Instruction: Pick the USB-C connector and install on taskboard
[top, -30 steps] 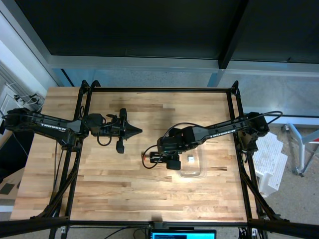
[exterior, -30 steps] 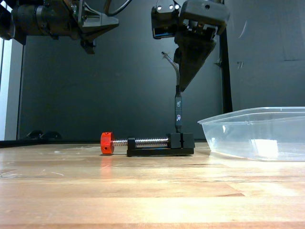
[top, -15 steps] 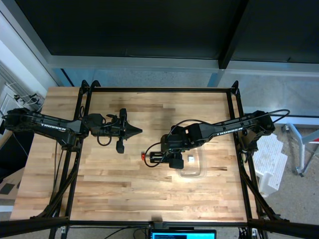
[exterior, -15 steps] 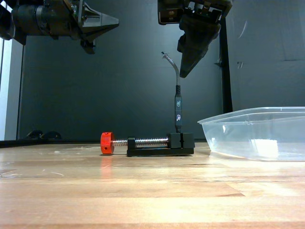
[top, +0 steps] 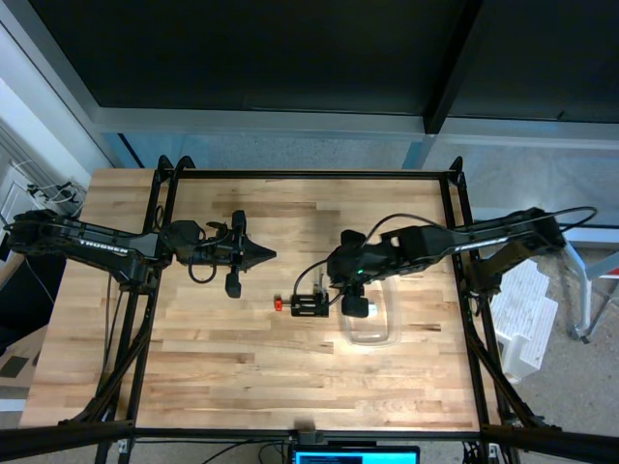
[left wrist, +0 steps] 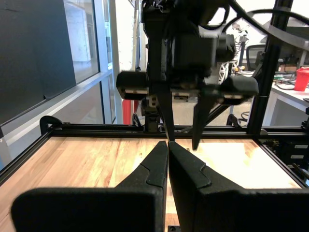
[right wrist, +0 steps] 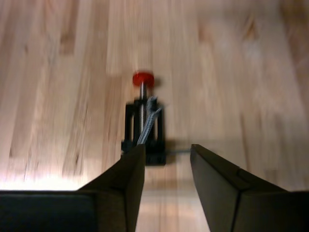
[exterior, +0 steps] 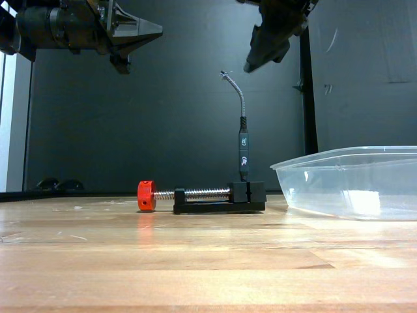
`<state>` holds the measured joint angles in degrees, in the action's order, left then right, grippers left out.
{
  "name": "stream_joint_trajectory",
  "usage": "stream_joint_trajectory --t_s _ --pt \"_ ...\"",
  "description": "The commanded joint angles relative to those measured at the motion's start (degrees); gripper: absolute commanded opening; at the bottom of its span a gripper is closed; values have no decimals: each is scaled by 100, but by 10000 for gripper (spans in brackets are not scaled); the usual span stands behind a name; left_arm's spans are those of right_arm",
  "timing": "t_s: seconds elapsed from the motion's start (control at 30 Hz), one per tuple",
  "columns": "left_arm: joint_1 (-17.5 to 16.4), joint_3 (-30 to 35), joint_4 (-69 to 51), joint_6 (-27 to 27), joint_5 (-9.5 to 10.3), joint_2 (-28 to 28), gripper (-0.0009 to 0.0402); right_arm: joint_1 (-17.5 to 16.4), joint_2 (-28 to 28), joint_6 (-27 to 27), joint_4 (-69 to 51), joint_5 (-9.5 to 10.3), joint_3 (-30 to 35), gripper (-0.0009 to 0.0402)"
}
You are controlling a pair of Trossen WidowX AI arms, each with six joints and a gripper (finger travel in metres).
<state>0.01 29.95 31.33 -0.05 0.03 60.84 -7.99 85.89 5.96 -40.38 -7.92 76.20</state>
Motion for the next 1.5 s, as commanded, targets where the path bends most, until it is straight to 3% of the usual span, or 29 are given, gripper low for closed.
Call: stream_joint_trajectory --t_s 0.03,0.2,0.3,0.37,0.47,1.13,1.5 --pt "-2 0 0 2 0 2 0 94 -393 -225 660 15 -459 89" --pt "0 0 2 2 0 2 0 295 -990 -455 1788 76 -1202 53" --pt "-2 0 0 2 0 2 0 468 -1322 -494 2398 369 -1613 32" --pt "0 0 2 2 0 2 0 555 -1499 -503 2673 459 -1808 18" --pt "0 0 2 2 0 2 0 629 -1746 -549 3049 452 -2072 -3" --pt "0 0 2 2 0 2 0 785 -2754 -643 5713 509 -3891 0" --pt "0 0 2 2 0 2 0 800 -2863 -619 6555 601 -4430 0"
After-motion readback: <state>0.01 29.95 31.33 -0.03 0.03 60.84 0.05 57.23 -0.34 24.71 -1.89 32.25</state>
